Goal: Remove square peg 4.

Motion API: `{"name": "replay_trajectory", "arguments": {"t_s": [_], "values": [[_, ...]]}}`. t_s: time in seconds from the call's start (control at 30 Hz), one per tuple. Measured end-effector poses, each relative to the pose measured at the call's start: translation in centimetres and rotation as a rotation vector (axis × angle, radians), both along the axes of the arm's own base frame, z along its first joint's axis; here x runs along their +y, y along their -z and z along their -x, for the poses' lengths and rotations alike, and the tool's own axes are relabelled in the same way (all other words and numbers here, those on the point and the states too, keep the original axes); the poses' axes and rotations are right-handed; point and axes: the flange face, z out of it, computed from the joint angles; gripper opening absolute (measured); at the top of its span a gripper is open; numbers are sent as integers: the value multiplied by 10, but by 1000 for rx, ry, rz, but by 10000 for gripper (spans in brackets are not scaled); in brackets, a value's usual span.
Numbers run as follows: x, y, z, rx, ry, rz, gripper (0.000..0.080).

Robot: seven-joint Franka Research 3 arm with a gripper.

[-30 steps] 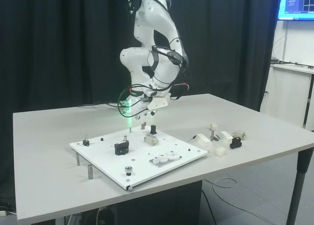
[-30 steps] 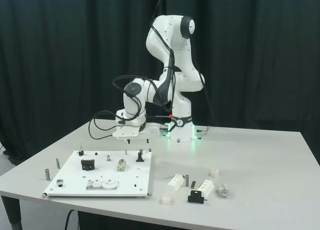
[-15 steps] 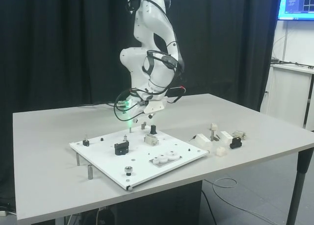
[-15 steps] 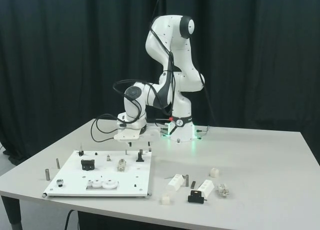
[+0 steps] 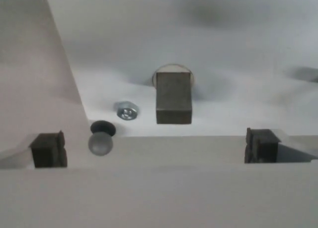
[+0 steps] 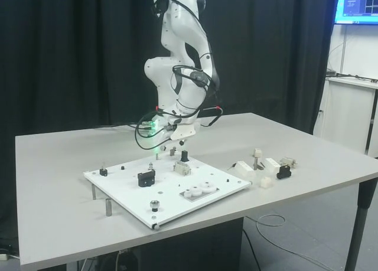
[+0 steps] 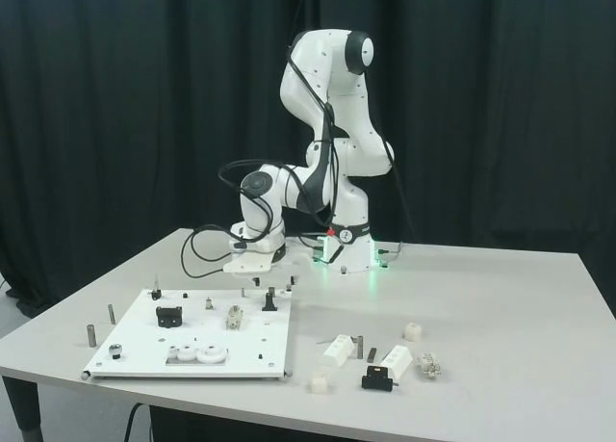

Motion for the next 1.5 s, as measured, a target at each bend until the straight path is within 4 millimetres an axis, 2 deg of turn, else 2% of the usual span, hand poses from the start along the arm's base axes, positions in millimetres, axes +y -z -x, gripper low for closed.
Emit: {"name": "replay_trajectory", "arguments": {"t_s": [1.13, 1.17, 1.3, 1.33, 1.5], "values": [[-4, 22, 0, -20, 51, 15, 800], [-4, 23, 0, -20, 51, 16, 468], [-6, 24, 0, -20, 54, 17, 468], [-6, 24, 1, -19, 54, 17, 306], [-10, 25, 1, -24, 62, 21, 306]]}}
